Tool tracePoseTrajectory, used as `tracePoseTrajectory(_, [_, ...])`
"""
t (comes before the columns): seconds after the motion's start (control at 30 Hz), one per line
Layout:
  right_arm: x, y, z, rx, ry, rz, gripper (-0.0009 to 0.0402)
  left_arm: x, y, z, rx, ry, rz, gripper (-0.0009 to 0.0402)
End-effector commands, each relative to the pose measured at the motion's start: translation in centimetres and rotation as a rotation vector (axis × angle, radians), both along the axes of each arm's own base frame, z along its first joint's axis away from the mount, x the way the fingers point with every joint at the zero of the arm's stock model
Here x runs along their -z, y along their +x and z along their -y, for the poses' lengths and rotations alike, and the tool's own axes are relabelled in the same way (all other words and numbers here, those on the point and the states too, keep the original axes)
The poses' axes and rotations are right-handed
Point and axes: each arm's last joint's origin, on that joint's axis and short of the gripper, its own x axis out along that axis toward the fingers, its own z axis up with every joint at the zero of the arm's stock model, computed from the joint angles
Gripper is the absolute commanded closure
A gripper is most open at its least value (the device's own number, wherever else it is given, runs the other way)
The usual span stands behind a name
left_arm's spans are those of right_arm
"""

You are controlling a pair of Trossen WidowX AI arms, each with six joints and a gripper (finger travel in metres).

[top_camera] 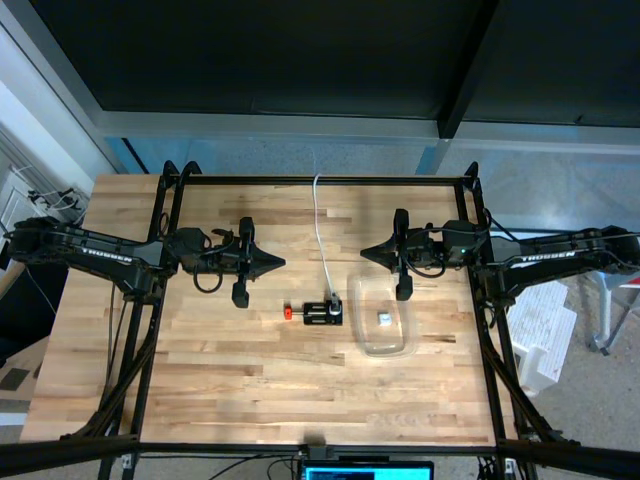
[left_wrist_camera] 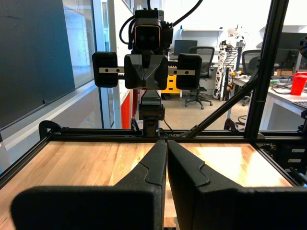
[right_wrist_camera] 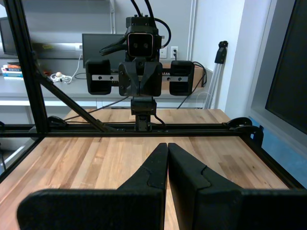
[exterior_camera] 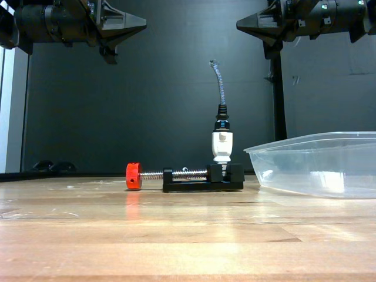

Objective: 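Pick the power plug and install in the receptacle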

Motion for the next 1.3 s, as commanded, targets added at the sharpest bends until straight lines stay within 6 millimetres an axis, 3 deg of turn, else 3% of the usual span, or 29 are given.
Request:
tracePoseTrajectory(0.03, [-0.02, -0.15, 0.0, 0.002, 0.001, 0.01, 0.0393, 0.0, 0.01, 0.0, 0.0, 0.0, 0.0, 0.0393])
tracePoseTrajectory(1.3, [0.65, -0.27, -0.09, -0.024, 0.001, 0.022, 0.0393, 0.0, 0.01, 0.0, 0.0, 0.0, 0.0, 0.0393])
